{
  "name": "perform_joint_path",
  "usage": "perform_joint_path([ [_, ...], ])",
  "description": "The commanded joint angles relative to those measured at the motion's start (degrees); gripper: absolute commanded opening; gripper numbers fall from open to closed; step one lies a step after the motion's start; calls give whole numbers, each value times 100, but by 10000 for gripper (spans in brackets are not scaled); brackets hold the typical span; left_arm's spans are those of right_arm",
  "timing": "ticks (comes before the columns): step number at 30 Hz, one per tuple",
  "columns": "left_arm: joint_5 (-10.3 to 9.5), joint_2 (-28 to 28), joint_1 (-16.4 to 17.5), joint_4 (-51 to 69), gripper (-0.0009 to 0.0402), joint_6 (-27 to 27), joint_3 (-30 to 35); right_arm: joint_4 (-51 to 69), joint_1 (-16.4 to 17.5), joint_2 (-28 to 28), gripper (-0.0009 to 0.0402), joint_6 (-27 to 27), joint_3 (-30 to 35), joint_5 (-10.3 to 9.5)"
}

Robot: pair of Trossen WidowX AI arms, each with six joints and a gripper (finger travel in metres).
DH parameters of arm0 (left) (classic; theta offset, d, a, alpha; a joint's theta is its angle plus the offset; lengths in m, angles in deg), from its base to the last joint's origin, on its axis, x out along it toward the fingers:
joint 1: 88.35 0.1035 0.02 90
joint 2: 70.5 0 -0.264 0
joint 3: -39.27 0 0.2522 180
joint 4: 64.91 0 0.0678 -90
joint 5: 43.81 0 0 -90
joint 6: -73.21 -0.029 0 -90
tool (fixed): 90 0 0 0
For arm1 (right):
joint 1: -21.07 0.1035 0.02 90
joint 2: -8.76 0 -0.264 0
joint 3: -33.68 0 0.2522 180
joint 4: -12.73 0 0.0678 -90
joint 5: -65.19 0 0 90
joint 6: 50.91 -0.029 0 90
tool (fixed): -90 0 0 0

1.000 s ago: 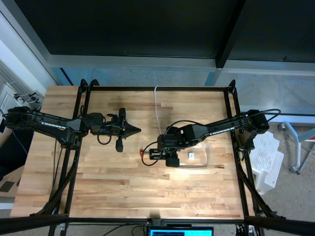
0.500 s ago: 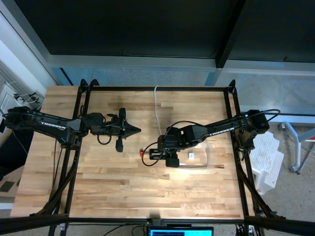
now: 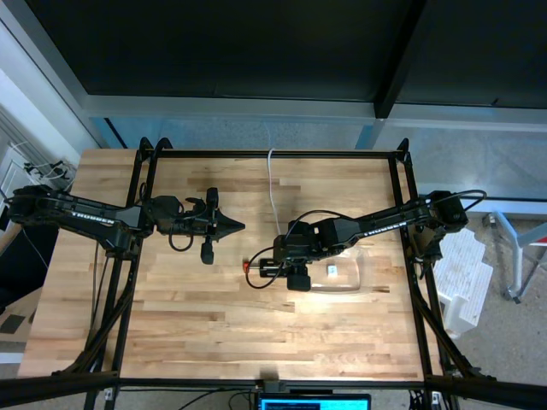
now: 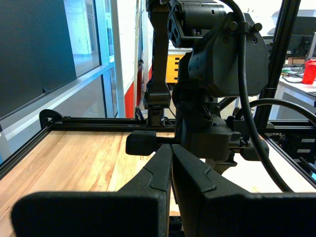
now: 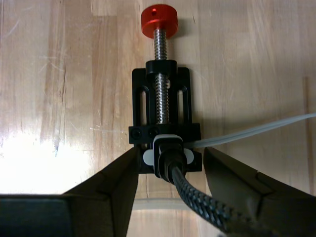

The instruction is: Remove the power plug from the receptacle and place in the container

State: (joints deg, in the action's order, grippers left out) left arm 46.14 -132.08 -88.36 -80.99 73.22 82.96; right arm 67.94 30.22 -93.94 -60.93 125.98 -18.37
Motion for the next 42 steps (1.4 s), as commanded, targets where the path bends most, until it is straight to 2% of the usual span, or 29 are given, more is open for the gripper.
perform_joint_path([
  [1,2,-2,2,-2,0,0,2,-7,0,4,150,0,0,0],
  [19,2,-2,0,-2,0,0,2,-20,0,4,84,0,-42,0],
  [30,2,-2,0,0,0,0,2,-20,0,4,-3,2,-42,-46],
  [42,2,-2,0,-2,0,0,2,-17,0,17,-1,0,-42,-46],
])
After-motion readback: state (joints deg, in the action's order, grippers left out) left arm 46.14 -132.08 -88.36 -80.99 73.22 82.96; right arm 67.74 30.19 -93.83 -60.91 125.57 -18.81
